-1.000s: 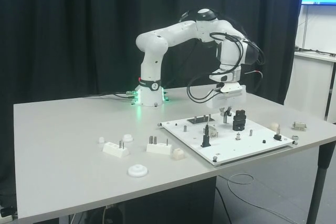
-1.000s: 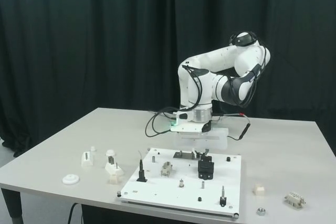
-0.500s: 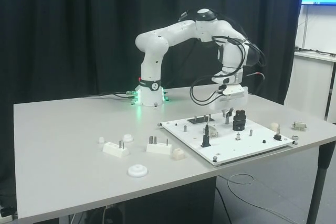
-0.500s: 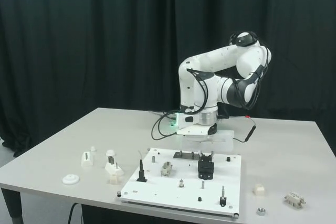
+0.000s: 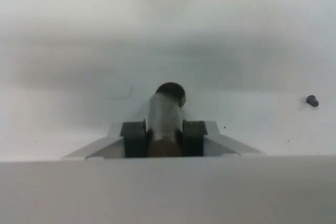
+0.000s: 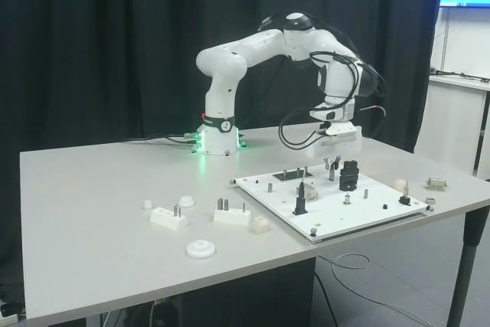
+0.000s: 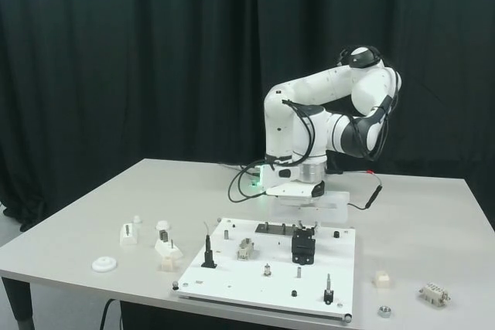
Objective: Insert round peg 4.
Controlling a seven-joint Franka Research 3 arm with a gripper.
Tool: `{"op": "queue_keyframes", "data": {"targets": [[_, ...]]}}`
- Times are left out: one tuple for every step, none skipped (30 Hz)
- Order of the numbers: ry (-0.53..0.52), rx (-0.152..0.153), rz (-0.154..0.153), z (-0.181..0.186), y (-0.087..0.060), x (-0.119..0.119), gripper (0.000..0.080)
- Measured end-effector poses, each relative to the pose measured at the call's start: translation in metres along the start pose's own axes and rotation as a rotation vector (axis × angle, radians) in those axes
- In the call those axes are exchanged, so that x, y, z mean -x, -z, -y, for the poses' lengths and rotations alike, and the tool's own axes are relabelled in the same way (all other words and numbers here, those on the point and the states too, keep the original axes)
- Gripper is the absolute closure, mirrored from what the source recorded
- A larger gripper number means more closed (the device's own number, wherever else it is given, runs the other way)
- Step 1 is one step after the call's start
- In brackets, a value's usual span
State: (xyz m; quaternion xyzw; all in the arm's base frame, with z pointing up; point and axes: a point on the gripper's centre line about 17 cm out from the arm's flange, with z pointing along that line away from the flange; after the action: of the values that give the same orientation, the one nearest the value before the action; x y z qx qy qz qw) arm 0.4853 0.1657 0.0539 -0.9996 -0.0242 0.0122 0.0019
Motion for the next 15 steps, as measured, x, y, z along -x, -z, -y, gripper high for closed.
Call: {"op": "queue_keyframes", "data": {"targets": [[0.0, 0.003, -0.003, 0.0001, 0.0, 0.0, 0.0659], [0.0, 0.005, -0.006, 0.0002, 0.0, 0.0, 0.0659], [-0.001, 0.007, -0.008, 0.0001, 0.0, 0.0, 0.0659], [-0.002, 0.009, -0.011, 0.0, 0.0, 0.0, 0.0659], [-0.003, 0.011, -0.013, -0.0001, 0.0, -0.0001, 0.0659], [-0.004, 0.013, -0.015, -0.0003, 0.0, -0.0001, 0.0659], [-0.004, 0.015, -0.017, -0.0005, 0.0, -0.0001, 0.0659], [-0.004, 0.017, -0.019, -0.0009, 0.0, -0.0001, 0.0659], [-0.004, 0.018, -0.021, -0.0014, 0.0, -0.0002, 0.0659], [-0.004, 0.021, -0.024, -0.002, 0.0, -0.0003, 0.0659], [-0.004, 0.023, -0.026, -0.0027, 0.0, -0.0006, 0.0659], [-0.005, 0.025, -0.028, -0.0034, 0.0, -0.0008, 0.0659], [-0.005, 0.026, -0.03, -0.004, 0.0001, -0.001, 0.0659], [-0.005, 0.028, -0.032, -0.0045, 0.0001, -0.0012, 0.0659], [-0.006, 0.028, -0.033, -0.0049, 0.0001, -0.0014, 0.0659]]}}
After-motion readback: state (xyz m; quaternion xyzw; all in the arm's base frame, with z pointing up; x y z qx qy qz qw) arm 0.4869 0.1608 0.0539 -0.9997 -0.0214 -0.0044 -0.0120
